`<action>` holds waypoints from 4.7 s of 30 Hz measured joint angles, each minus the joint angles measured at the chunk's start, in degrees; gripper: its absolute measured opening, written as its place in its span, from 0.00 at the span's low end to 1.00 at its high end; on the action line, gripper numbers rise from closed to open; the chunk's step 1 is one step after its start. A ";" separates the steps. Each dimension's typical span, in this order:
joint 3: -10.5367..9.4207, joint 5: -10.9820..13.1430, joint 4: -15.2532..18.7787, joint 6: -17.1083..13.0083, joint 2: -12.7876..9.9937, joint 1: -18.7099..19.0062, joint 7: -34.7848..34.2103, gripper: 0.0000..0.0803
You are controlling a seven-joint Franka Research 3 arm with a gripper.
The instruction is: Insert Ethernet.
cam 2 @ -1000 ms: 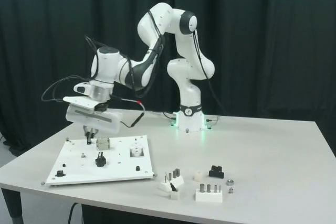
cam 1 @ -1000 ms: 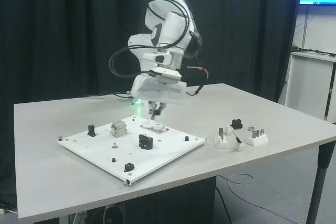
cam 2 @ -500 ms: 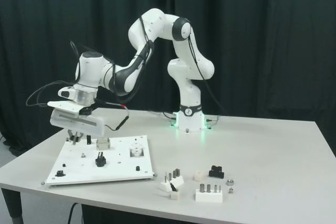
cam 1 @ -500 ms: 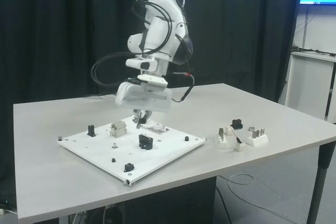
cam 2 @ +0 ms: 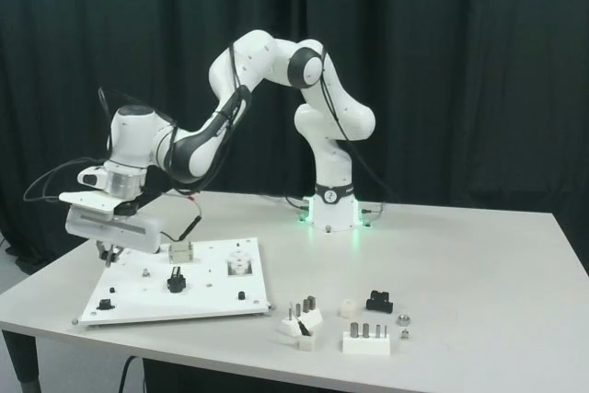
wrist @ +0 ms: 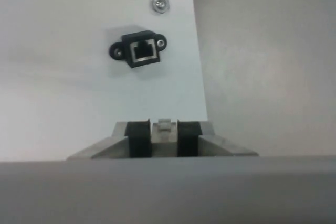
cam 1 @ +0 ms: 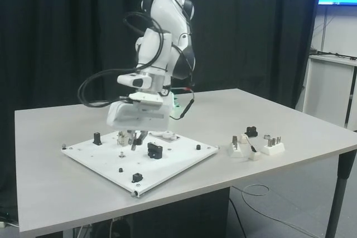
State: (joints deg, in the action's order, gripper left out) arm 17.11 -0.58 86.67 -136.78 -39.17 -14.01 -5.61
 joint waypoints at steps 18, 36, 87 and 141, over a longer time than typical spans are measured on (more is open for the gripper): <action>0.00 8.36 -6.61 3.22 -5.32 -2.23 12.93 0.13; 0.00 14.05 -10.80 3.73 -9.05 -2.75 15.56 0.13; 0.01 18.17 -15.96 7.53 -13.26 -3.88 22.89 0.13; 1.39 18.12 -20.33 12.51 -15.91 -3.17 21.26 0.13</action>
State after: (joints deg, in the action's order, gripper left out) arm 18.50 17.53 66.34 -124.27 -55.08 -17.18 15.64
